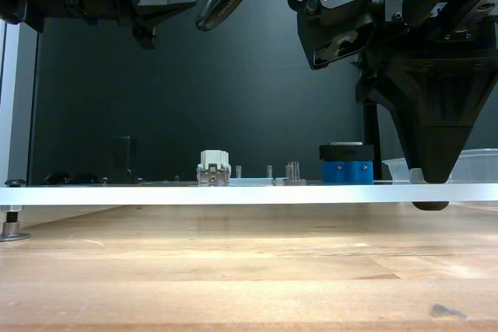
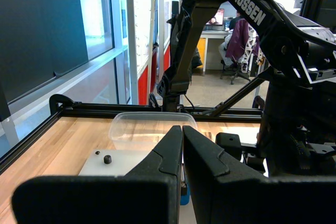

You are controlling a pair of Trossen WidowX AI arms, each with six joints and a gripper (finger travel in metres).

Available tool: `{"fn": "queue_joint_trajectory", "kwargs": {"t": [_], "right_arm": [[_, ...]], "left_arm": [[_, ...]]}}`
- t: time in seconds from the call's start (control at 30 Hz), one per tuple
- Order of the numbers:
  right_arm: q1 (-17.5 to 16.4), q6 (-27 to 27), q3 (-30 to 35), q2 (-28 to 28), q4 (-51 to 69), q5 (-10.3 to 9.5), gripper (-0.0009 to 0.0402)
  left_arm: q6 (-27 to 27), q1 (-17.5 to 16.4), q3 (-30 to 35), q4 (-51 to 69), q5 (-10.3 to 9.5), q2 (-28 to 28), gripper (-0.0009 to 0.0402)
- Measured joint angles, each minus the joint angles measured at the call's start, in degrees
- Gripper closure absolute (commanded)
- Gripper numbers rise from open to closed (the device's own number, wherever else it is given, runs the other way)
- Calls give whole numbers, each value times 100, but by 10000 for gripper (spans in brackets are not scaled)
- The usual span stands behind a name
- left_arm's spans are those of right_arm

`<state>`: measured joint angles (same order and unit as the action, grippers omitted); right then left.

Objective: Unfasten the M12 fastener and place in the container

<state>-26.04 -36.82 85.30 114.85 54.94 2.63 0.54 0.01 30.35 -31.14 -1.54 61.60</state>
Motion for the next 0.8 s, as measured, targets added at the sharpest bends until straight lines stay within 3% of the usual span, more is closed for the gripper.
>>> {"fn": "queue_joint_trajectory", "kwargs": {"t": [0.17,0.33,0.47,0.8], "right_arm": [[2,223,-2,0,-17,2,388],[2,935,-4,0,-94,15,391],[4,1945,-4,0,-129,17,391],[13,5311,-4,-9,-144,20,391]], "left_arm": [[2,0,2,2,-2,0,393],[2,0,0,2,0,0,393],[2,0,0,0,0,0,393],[0,0,0,0,0,0,393]]}}
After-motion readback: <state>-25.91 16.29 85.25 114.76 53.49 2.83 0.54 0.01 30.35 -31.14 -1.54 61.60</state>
